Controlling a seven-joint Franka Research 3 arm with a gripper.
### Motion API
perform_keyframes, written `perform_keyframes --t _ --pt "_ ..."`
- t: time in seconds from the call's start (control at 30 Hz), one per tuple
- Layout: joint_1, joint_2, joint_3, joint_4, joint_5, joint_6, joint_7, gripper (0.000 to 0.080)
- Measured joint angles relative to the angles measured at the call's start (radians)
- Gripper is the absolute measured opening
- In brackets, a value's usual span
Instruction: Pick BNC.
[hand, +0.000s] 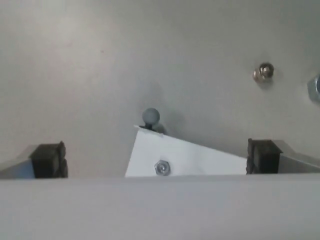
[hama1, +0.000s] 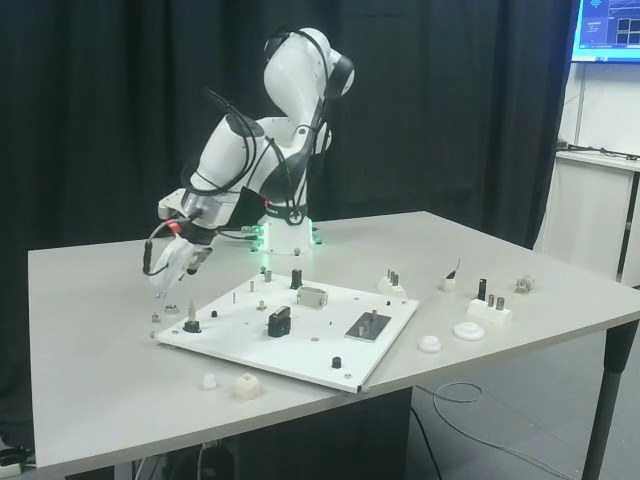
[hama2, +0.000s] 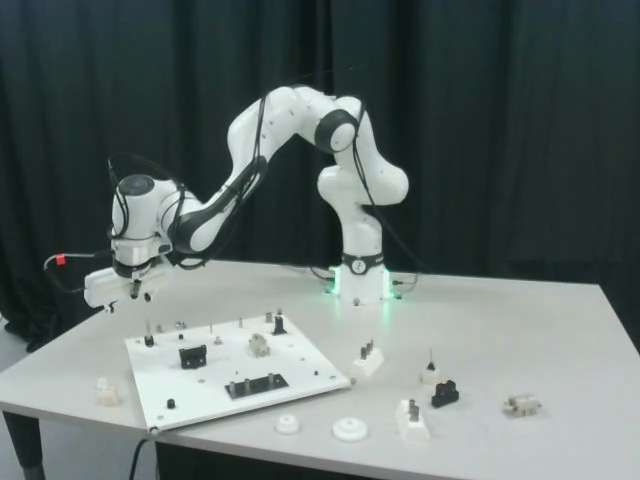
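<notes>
Item 1: jaws, black pads (hand: 48, 160) spread wide, nothing held, hanging above the corner of the white square assembly board (hand: 200, 160).

Item 2: small grey hex nut (hand: 161, 168) set in that corner; a grey ball-headed pin (hand: 150, 116) stands just off its tip.

Item 3: BNC, a small shiny metal connector (hand: 263, 72), lying on the bare grey surface (hand: 75, 60), off the board, apart from the pin, outside the line between the pads.

Handling, judged: light, rigid, not fragile; smooth rounded metal, liable to slip or roll. Best taken across its barrel, centred, after shifting over it.
</notes>
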Motion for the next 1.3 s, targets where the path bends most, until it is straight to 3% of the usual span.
perform_keyframes --t 0.13,0.3,0.5,1.07,1.3 --pt "-0.022 -0.022 0.030 -0.006 -0.047 0.003 -0.034 0.0800" --pt "-0.073 -0.062 0.092 -0.020 -0.099 0.008 -0.100 0.0800" --pt "-0.125 -0.113 0.140 -0.057 -0.117 0.028 -0.214 0.0800" --pt "-0.158 -0.257 0.138 -0.248 -0.098 0.180 -0.556 0.0800" --pt "-0.166 -0.302 0.133 -0.328 -0.034 0.255 -0.735 0.0800"
